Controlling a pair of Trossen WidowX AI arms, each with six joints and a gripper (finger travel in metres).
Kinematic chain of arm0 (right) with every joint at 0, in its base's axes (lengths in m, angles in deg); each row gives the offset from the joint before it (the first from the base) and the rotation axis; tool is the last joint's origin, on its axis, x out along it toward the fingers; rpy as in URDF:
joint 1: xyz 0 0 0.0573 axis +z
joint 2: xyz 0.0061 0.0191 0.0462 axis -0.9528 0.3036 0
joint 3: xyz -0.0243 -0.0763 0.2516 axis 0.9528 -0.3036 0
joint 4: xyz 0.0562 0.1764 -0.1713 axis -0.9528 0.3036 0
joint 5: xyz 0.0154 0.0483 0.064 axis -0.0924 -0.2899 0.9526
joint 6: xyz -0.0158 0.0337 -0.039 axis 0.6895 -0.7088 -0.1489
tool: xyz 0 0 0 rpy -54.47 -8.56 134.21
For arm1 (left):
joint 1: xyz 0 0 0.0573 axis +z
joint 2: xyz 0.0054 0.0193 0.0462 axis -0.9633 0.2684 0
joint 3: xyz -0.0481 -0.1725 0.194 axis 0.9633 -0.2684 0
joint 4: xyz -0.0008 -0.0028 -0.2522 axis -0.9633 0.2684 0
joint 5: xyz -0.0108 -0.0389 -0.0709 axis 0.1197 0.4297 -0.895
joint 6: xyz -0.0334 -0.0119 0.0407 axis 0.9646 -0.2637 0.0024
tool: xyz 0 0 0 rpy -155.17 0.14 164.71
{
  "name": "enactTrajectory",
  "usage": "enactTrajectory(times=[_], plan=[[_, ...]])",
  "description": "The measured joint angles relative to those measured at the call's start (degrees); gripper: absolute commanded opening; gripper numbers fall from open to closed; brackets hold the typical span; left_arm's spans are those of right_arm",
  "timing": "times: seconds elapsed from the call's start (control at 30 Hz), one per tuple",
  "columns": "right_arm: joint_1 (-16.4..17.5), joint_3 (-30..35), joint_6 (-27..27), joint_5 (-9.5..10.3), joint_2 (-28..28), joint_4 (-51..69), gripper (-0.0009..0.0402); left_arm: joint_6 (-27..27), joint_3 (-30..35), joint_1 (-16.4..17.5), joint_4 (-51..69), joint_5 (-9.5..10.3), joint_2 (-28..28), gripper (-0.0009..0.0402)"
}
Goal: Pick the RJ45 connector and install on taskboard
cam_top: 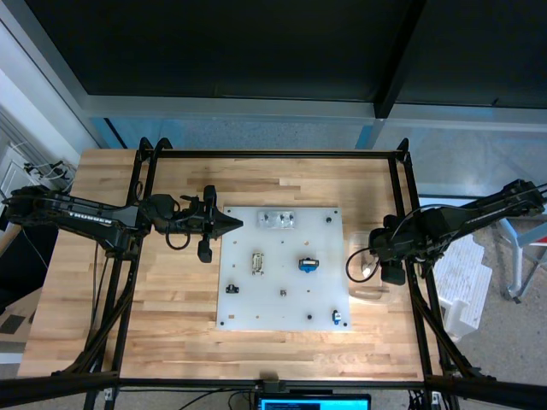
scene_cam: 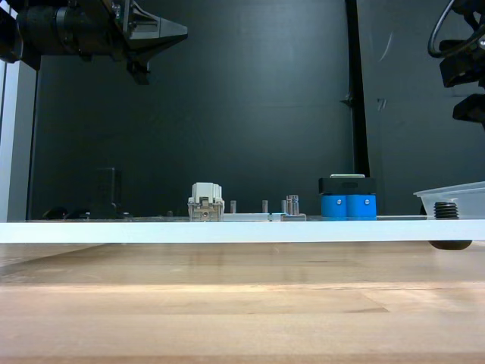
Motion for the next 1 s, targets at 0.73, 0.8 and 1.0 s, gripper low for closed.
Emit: enactTrajectory(times=[0.73, 0.8, 1.0], plan=[[2.6, -2.6, 0.0, 0.24, 5.5, -6.6, 0.0194, 0.0, 0.0, 0.0, 0.0, 0.0, 0.0, 0.0], [2.6, -3.2, -0.2, 0.26, 5.9, -7.9, 0.0194, 0.0, 0.0, 0.0, 0.0, 0.02, 0.0, 0.0], [2.8, -6.3, -0.9, 0.48, 6.6, -11.8, 0.0194, 0.0, 0.0, 0.0, 0.0, 0.02, 0.0, 0.0]])
